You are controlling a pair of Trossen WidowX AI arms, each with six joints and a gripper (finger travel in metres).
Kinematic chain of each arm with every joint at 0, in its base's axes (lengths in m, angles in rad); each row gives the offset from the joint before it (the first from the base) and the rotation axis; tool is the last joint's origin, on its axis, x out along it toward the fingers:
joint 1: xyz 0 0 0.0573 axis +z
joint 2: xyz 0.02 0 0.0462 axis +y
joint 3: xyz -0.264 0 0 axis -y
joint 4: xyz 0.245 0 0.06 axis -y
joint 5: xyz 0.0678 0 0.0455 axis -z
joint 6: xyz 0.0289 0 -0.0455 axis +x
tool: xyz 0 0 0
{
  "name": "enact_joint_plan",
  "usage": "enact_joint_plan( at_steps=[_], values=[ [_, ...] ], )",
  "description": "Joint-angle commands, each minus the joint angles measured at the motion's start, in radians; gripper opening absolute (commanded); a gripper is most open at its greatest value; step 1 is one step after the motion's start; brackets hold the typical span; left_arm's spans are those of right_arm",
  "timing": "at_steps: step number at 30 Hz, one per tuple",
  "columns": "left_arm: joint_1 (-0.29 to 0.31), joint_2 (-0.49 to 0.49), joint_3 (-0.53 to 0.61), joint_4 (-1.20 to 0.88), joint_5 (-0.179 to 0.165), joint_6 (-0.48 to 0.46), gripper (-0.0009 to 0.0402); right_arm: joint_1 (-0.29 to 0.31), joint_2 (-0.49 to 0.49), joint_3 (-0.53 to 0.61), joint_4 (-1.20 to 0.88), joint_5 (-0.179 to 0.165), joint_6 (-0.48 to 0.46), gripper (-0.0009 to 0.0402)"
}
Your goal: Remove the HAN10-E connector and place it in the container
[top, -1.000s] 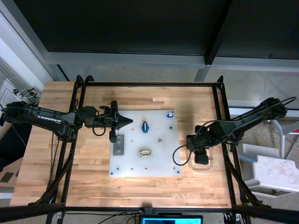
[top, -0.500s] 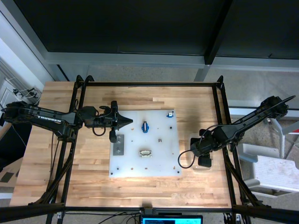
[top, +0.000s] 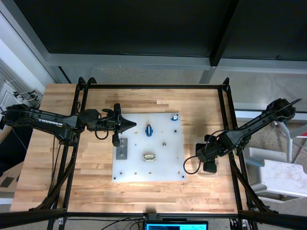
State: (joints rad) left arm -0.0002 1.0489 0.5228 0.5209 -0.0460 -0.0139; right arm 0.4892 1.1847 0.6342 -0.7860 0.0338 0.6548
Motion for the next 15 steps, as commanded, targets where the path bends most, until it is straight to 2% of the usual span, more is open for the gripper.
enact_joint_plan(
  at_steps=[1,15],
  values=[
    [0.0,0.0,0.0,0.0,0.0,0.0,0.0,0.002,0.001,-0.019,0.018,0.0,0.019,0.0019],
    [0.0,0.0,0.0,0.0,0.0,0.0,0.0,0.004,0.001,-0.026,0.019,0.0,0.019,0.0019]
  ],
)
